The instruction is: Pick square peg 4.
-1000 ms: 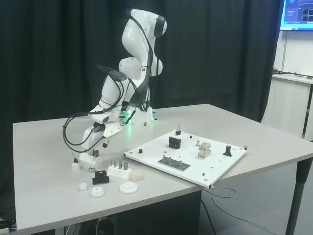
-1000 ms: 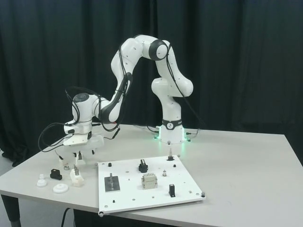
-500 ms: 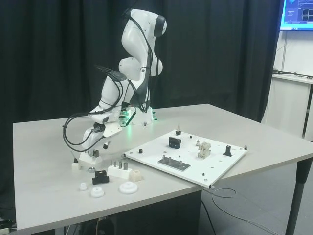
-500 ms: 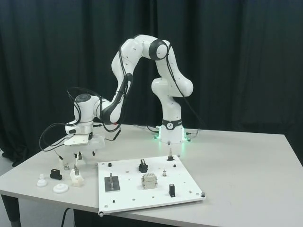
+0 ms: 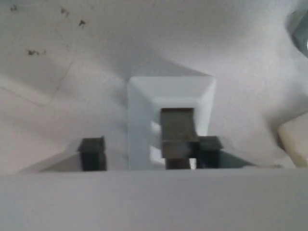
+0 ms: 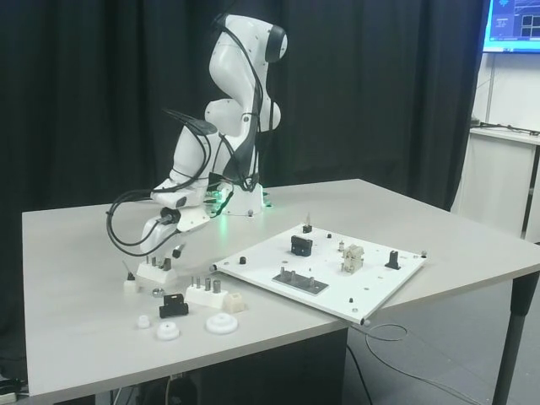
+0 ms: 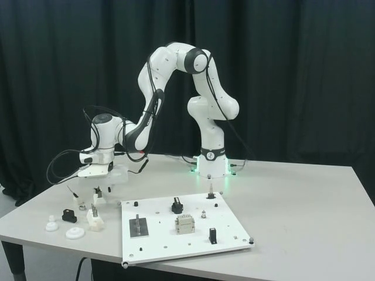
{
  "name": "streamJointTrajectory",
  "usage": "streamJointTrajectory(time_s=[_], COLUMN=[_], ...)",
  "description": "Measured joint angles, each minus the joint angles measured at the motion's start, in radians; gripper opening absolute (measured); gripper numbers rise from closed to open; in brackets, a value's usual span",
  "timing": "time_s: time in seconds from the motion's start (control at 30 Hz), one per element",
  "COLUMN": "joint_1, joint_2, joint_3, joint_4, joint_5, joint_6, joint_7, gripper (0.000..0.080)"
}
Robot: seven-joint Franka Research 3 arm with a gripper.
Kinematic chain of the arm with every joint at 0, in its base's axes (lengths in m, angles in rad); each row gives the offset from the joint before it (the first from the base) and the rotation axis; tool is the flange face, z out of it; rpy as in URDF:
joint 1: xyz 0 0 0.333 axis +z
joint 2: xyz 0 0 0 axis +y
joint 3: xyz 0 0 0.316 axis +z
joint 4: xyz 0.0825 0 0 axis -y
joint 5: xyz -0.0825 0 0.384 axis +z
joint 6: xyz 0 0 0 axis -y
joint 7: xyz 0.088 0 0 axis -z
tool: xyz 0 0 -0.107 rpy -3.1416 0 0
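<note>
1. Gripper [image 5: 149, 154] fingers stand apart, gripping nothing. One finger [image 5: 208, 147] touches the square peg 4 [image 5: 177, 137]; the other sits well clear.
2. Peg stands upright in its white holder [image 5: 168, 98] near the desk's [image 6: 76, 253] front-left corner.
3. Centre over the peg first, close evenly, then pull straight up so it doesn't jam in the socket.

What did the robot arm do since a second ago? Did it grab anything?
The arm lifted its gripper a little way up from the white holder. It took hold of nothing: its fingers are apart and the square peg stands in the holder. The small parts on the table and the white board stayed where they were.
</note>
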Motion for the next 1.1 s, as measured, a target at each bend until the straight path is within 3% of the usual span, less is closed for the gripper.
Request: streamJointTrajectory(time_s=[0.1, 0.13, 0.4, 0.43, 0.83, 1.1], joint_1=[0.000, 0.000, 0.000, 0.000, 0.001, 0.003], joint_2=[0.000, 0.000, 0.001, 0.001, -0.005, -0.043], joint_3=[0.000, 0.000, 0.000, 0.000, -0.003, -0.012], joint_4=[0.000, 0.000, 0.000, 0.000, 0.009, 0.020], joint_5=[0.000, 0.000, 0.001, 0.001, 0.001, 0.000], joint_6=[0.004, 0.004, 0.011, 0.012, 0.011, -0.047], joint_7=[-0.002, -0.002, -0.008, -0.009, -0.014, -0.032], gripper=[0.0542, 0.0380, 0.0380, 0.0150, 0.0150, 0.0150])
